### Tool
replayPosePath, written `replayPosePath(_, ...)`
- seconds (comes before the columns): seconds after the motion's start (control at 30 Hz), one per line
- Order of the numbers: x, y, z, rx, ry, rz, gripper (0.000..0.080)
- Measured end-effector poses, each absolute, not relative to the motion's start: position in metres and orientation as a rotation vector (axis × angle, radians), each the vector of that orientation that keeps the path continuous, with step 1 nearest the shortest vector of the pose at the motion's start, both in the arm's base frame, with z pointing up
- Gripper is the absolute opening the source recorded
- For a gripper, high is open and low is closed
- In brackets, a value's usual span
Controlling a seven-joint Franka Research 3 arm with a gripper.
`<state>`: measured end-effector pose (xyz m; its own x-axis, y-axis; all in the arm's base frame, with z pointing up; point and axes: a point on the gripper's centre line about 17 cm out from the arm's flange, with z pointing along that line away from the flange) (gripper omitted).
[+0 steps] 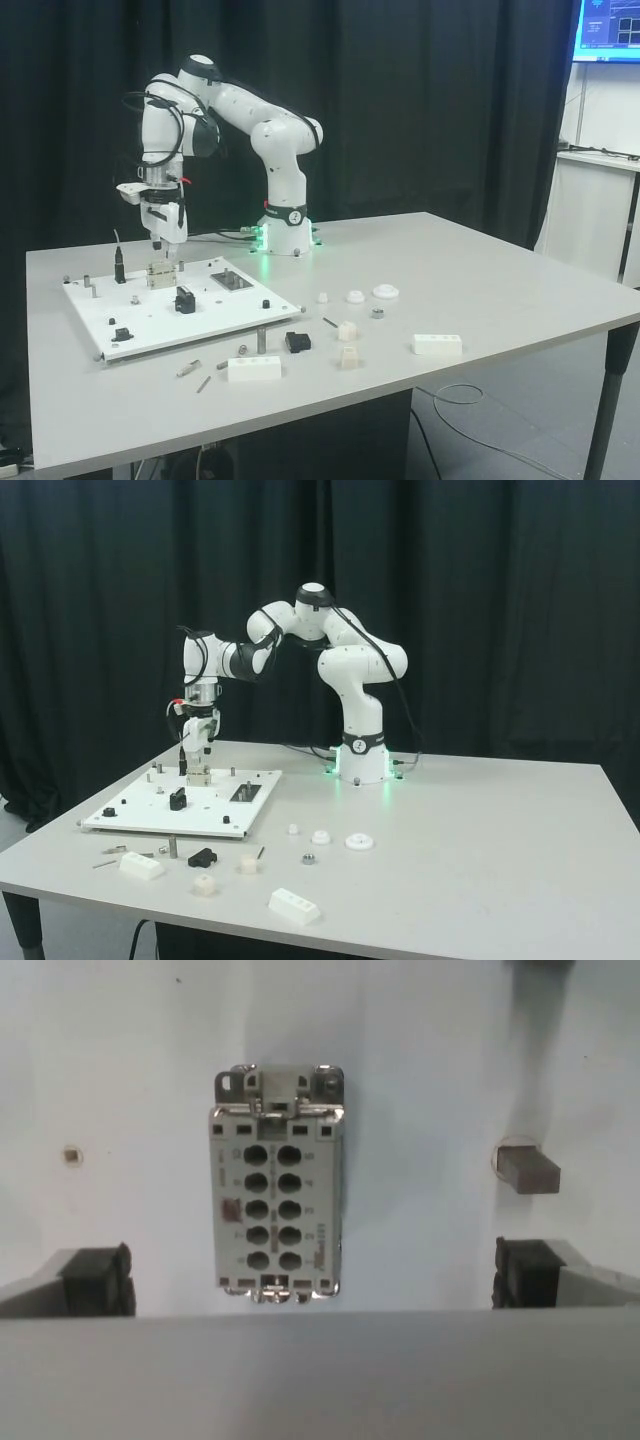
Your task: Remove waterproof.
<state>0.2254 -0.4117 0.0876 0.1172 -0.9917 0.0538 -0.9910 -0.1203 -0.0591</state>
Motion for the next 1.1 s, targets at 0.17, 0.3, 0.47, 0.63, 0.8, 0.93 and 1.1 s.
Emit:
replayPosePath(0.17,0.227,-0.413,0.086,-2.336,2.084,-0.130,0.0800)
replayPosePath(0.3,0.229,-0.415,0.083,-2.337,2.088,-0.140,0.0800)
replayPosePath(0.47,0.231,-0.417,0.080,-2.343,2.084,-0.143,0.0800)
replayPosePath(0.63,0.233,-0.418,0.075,-2.343,2.082,-0.141,0.0800)
replayPosePath(0.8,0.232,-0.420,0.071,-2.345,2.083,-0.134,0.0800)
replayPosePath(0.93,0.232,-0.419,0.066,-2.345,2.080,-0.126,0.0800)
replayPosePath(1.1,0.233,-0.417,0.062,-2.347,2.074,-0.121,0.0800)
